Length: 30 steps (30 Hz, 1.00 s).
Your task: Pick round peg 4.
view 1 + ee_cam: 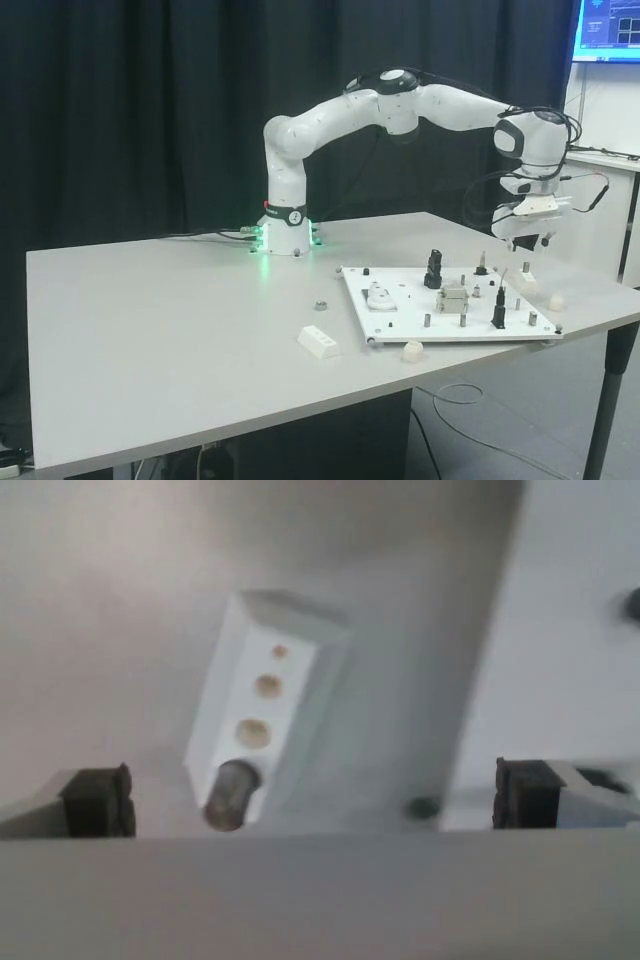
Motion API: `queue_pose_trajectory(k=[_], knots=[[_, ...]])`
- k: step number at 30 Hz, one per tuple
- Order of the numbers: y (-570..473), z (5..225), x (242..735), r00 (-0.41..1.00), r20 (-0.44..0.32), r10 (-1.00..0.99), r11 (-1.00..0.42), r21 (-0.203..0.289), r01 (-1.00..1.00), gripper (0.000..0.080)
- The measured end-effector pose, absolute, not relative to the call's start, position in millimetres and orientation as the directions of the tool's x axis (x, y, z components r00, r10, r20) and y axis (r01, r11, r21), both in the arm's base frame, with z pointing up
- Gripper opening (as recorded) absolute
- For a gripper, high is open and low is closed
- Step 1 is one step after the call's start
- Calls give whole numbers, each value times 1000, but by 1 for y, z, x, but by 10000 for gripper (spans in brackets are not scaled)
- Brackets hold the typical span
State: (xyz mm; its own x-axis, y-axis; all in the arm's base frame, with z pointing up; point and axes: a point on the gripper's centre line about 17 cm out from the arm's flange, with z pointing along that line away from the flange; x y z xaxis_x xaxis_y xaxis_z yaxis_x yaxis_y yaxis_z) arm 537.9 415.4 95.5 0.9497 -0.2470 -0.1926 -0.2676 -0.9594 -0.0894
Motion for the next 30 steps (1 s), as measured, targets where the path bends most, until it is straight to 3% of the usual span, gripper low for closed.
queue_pose_trajectory(k=[19,30], knots=[[472,44,495,958,-142,-251,-965,-39,-258,800],[477,26,486,961,-99,-257,-966,-4,-259,800]])
